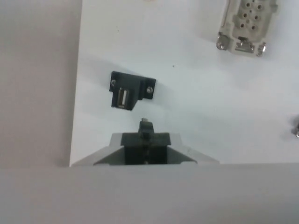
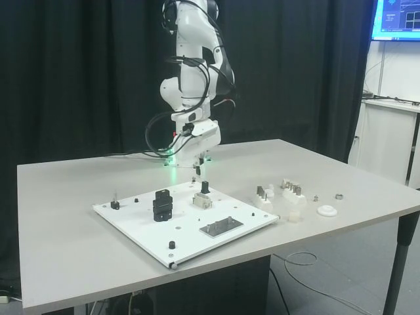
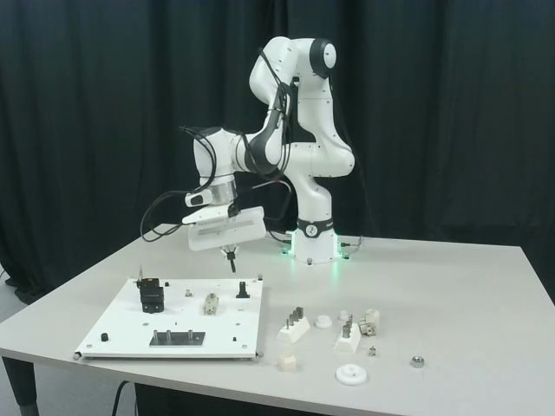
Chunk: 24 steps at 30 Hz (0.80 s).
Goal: Place USB.
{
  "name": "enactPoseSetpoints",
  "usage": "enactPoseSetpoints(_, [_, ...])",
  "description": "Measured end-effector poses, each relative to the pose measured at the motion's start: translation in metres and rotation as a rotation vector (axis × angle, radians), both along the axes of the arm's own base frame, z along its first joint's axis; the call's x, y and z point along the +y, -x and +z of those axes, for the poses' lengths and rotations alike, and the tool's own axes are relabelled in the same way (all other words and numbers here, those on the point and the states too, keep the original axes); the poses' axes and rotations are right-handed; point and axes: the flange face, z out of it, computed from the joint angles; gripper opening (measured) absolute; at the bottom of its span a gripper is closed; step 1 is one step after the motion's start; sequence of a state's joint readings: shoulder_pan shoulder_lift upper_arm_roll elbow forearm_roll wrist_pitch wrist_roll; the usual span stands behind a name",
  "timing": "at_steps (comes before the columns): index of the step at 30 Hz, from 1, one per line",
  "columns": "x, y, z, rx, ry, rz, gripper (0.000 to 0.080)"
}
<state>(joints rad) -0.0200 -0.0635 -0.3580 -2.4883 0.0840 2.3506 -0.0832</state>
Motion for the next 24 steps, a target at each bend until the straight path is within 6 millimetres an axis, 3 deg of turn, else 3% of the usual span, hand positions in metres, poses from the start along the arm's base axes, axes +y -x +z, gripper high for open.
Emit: enactPoseSetpoints(24, [-0.005, 0.005, 0.020, 0.004, 0.021, 0.051, 0.0025])
